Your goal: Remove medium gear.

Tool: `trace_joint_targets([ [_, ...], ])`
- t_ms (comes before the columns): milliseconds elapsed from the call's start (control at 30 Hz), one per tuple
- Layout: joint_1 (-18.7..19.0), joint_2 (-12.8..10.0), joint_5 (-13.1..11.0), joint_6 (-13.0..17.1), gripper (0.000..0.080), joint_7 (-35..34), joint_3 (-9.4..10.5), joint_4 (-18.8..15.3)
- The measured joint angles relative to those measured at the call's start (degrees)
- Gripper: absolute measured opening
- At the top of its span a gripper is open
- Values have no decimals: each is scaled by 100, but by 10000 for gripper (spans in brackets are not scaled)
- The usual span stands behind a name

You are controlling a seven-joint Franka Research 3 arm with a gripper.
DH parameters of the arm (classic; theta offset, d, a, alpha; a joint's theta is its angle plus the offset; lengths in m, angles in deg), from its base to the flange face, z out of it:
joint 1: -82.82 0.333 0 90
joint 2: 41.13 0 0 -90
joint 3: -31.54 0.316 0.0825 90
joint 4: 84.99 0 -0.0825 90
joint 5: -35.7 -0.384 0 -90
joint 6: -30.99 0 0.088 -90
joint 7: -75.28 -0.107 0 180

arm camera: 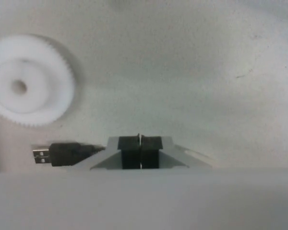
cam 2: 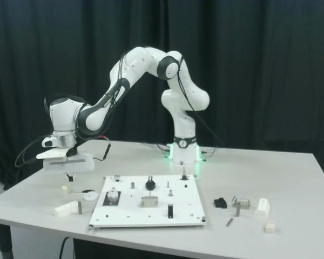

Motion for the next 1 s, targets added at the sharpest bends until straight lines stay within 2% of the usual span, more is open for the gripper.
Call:
trace_joint_targets([
  [867, 85, 0, -7, -307, 0, -237, -3, 225],
  [900, 88, 0, -6, -325, 135, -269, -3, 239],
  [1000, 94, 0, -1, -368, 135, -321, -4, 277],
])
